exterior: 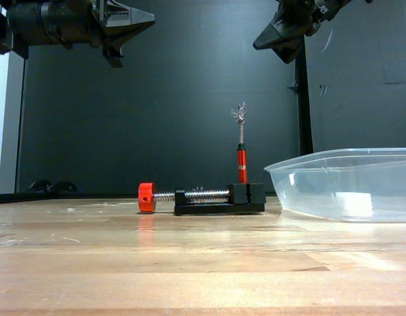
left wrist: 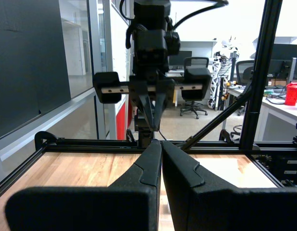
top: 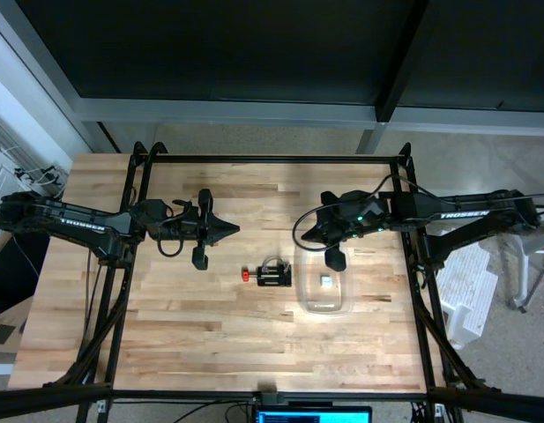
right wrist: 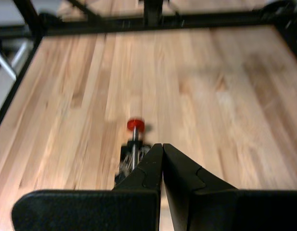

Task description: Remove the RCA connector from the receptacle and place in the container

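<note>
The RCA connector [exterior: 242,164] stands upright in the receptacle [exterior: 219,196], its red end low and a thin frayed wire on top. The receptacle [top: 270,275] is a small black block with a red knob [exterior: 146,197] pointing left; it lies mid-table and also shows in the right wrist view [right wrist: 132,155]. Just to its right sits the container [top: 344,304], a clear shallow tray [exterior: 301,187]. My left gripper [top: 229,229] hovers shut and empty, high up and to the upper left of the receptacle. My right gripper [top: 307,236] hangs shut and empty above the container's far edge [right wrist: 162,146].
A small white square piece [top: 326,281] lies inside the tray. A black frame [top: 272,159] runs around the wooden table. In the left wrist view the right arm [left wrist: 150,48] faces my shut left gripper [left wrist: 161,143]. A laptop [top: 312,414] sits at the near edge.
</note>
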### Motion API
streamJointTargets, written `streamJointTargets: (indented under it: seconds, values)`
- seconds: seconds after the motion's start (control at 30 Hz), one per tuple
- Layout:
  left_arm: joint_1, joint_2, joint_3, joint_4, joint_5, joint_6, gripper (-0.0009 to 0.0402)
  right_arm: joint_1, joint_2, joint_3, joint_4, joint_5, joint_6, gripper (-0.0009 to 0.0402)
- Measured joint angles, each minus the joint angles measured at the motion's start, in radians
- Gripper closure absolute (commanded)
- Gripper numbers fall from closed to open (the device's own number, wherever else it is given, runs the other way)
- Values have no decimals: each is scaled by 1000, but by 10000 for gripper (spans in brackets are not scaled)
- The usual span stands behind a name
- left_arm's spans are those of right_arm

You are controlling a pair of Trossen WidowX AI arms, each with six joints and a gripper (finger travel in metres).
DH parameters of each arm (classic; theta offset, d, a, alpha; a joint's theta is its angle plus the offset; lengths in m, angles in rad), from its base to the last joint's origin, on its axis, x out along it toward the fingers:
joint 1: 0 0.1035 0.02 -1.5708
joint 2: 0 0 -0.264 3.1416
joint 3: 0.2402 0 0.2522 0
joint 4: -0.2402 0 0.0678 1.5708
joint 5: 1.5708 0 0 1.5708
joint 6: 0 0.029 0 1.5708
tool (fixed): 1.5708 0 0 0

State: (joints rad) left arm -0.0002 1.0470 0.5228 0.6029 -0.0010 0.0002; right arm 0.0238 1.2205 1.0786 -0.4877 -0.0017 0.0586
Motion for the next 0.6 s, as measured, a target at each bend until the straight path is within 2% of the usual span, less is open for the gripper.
streamJointTargets:
  seconds: [0.17, 0.47, 0.6]
  values:
    - [0, 0, 0, 0, 0, 0, 393, 18, 77, 91, -163, 0, 0, 393]
    - [0, 0, 0, 0, 0, 0, 393, 90, 227, 212, -332, 3, 6, 391]
    - [0, 0, 0, 0, 0, 0, 393, 99, 282, 240, -340, 20, 15, 359]
